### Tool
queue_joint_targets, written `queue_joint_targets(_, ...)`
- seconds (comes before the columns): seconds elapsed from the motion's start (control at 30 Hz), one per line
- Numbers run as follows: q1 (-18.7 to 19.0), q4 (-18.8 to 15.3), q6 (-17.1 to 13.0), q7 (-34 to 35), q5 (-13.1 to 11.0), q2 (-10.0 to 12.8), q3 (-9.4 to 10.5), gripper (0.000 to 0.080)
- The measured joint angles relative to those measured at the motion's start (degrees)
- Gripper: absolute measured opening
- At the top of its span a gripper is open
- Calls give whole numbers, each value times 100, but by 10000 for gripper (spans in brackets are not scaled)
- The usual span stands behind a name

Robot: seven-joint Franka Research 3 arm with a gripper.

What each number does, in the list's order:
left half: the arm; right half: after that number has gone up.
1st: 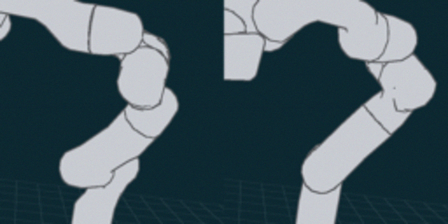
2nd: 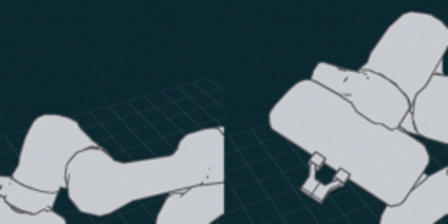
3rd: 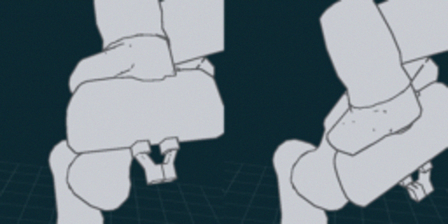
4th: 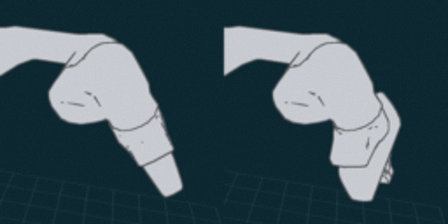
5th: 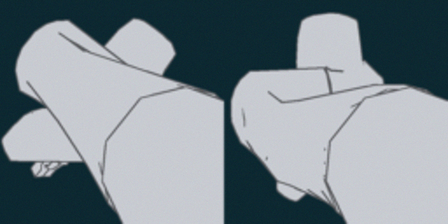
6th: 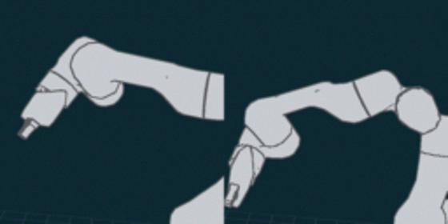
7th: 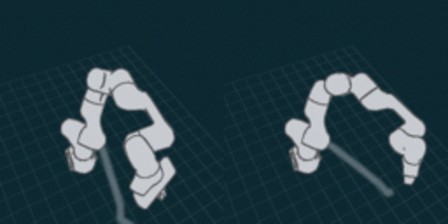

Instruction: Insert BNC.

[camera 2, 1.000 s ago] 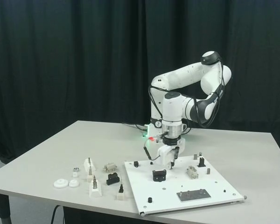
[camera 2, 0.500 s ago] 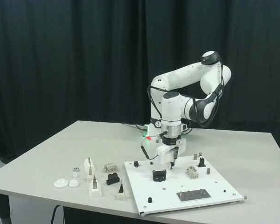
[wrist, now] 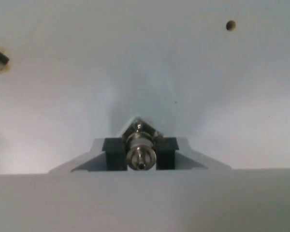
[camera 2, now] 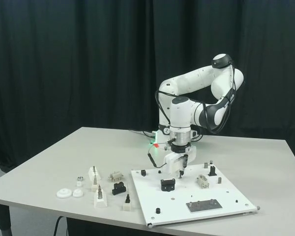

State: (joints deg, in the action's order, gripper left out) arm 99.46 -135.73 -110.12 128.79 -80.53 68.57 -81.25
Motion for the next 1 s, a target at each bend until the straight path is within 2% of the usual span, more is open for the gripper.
queue_joint_targets(0.73, -3, -17, 55, 75, 29, 0, -27, 125)
queue_joint_targets(0.77, -2, -18, 59, 61, 36, 0, -39, 375)
queue_joint_targets(0.9, 2, -19, 94, -3, 123, 0, -116, 375)
queue_joint_targets(0.93, 2, -19, 109, -16, 149, 0, -141, 664)
queue_joint_targets(1.0, 3, -19, 144, -41, 216, 0, -198, 664)
